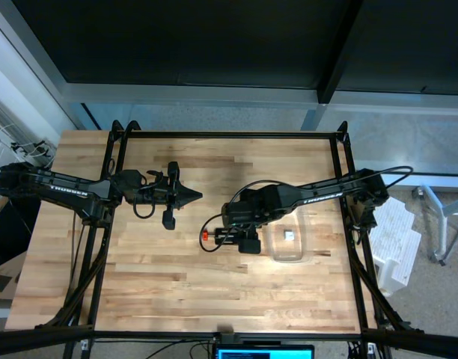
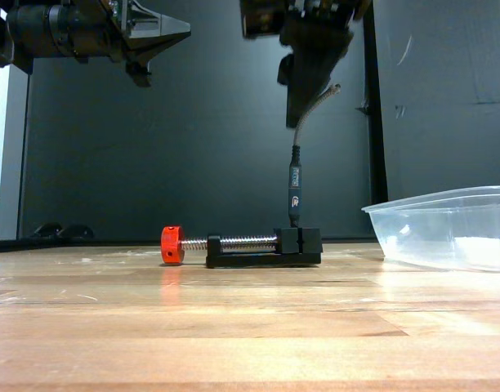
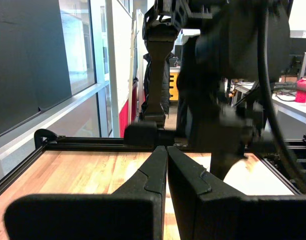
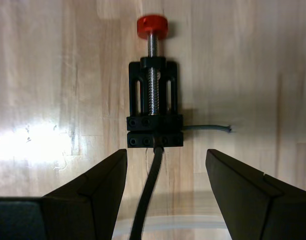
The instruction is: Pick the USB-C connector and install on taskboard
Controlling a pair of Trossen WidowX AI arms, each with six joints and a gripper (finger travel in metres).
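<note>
The taskboard [image 2: 262, 247] lies flat on the bench [image 2: 234, 327], its orange-red knob [image 2: 171, 244] at the left end in the low view. The USB-C connector [image 2: 294, 192] stands upright in the block's end opposite the knob, and its cable [image 2: 315, 102] rises toward the right end effector [image 4: 165, 155]. That end effector hangs directly above, fingers spread wide either side of the cable and gripping nothing. Assessment: the plug appears seated and self-supporting, which would explain the open stance; insertion depth cannot be confirmed. The left end effector [image 3: 166, 148] is parked aloft, well apart to the left, fingers pressed together and empty, taking no part. A clear tray [image 2: 446, 224] sits near the board.
</note>
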